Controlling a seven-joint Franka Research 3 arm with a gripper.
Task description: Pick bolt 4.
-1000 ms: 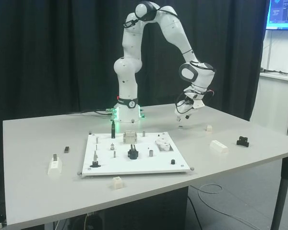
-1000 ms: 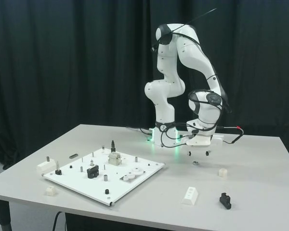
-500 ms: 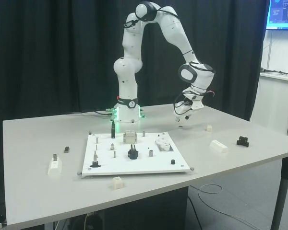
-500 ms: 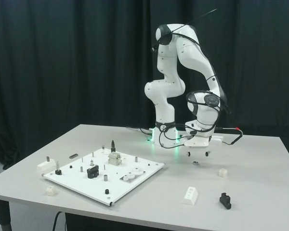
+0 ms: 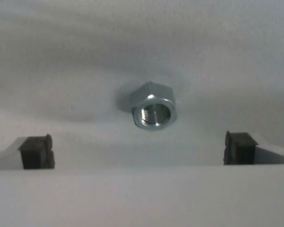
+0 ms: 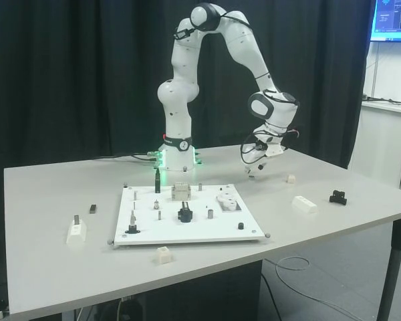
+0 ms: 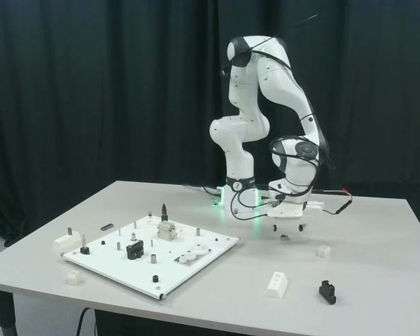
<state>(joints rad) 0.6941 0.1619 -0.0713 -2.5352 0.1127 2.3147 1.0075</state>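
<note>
Nothing is grasped yet: the gripper (image 5: pixel 137 150), fingers spread wide, hangs over a hex nut (image 5: pixel 153 111) lying on the grey table (image 5: pixel 61 56), not a bolt.

White arm (image 6: pixel 187 87) rises upright from base, bends at shoulder high up, forearm slopes down and outward to wrist (image 7: pixel 297 155). Wrist bent, tool (image 7: pixel 288 227) pointing straight down, low over counter (image 7: pixel 378 238), not touching it. Tool (image 5: pixel 137 150) fingers spread wide apart, black pads (image 5: pixel 36 151) visible either side, nothing held between them. Tool (image 6: pixel 252 168) sits out beside base, green light at base
</note>
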